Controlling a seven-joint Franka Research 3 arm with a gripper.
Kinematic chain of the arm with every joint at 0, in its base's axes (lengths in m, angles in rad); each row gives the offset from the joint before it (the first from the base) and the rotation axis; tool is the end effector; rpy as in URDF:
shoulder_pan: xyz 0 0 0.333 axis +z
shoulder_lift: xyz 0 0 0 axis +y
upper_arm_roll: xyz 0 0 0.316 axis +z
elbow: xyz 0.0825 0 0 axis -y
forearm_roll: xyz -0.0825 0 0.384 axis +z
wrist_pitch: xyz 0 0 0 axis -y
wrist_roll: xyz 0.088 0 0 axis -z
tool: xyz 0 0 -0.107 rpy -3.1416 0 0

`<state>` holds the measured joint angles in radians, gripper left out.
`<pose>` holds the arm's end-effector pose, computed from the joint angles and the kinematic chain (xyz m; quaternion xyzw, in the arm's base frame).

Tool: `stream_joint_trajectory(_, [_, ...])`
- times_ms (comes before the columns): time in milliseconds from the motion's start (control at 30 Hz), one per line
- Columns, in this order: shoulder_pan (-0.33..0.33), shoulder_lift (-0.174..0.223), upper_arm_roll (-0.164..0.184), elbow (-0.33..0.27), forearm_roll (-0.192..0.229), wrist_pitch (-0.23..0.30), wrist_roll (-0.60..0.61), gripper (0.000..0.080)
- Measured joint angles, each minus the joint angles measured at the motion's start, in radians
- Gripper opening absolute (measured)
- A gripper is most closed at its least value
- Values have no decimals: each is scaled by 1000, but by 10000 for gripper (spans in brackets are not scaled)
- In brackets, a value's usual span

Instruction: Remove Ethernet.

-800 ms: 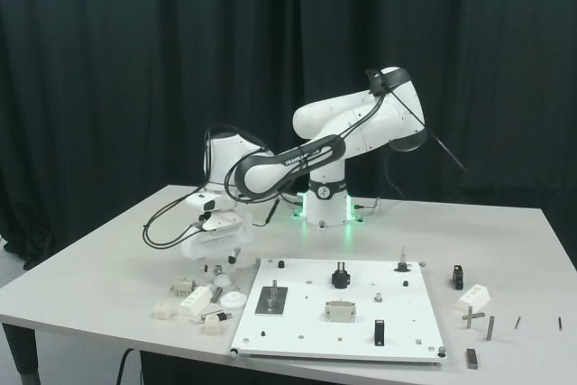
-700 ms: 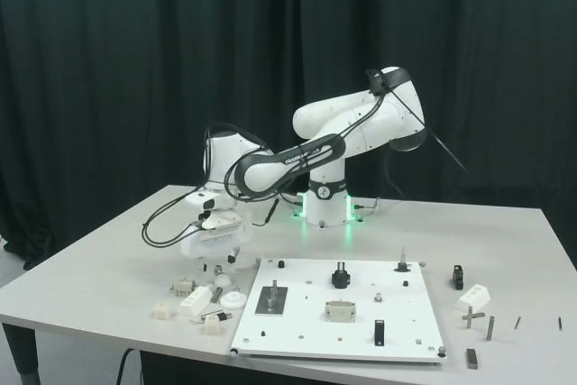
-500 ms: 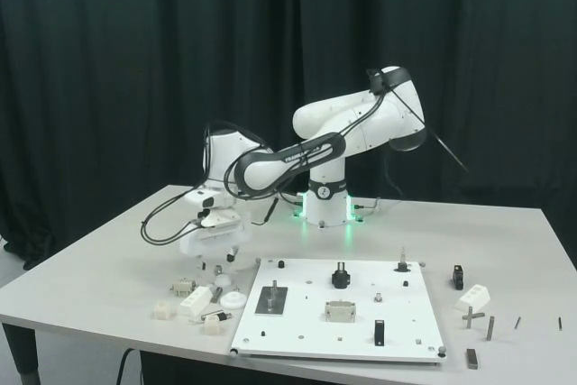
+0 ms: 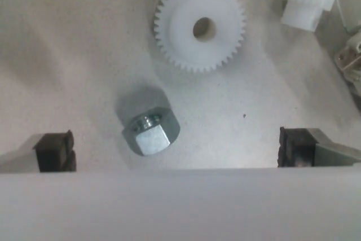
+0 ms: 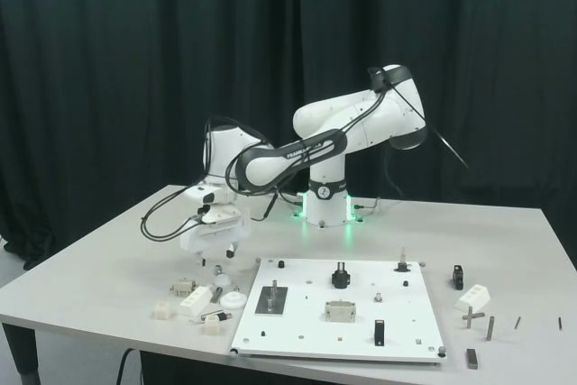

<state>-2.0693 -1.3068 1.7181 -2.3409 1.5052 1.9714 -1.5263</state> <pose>0.4528 -0.1845 0.2059 0.9884 0.1401 0.0232 0.0532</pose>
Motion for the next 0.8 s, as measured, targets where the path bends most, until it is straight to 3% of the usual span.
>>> stream_joint_trajectory(500, [13, 4, -22, 1, -6, -27, 44, 800])
stream_joint_trajectory(800, [48, 8, -73, -3, -34, -126, 157, 800])
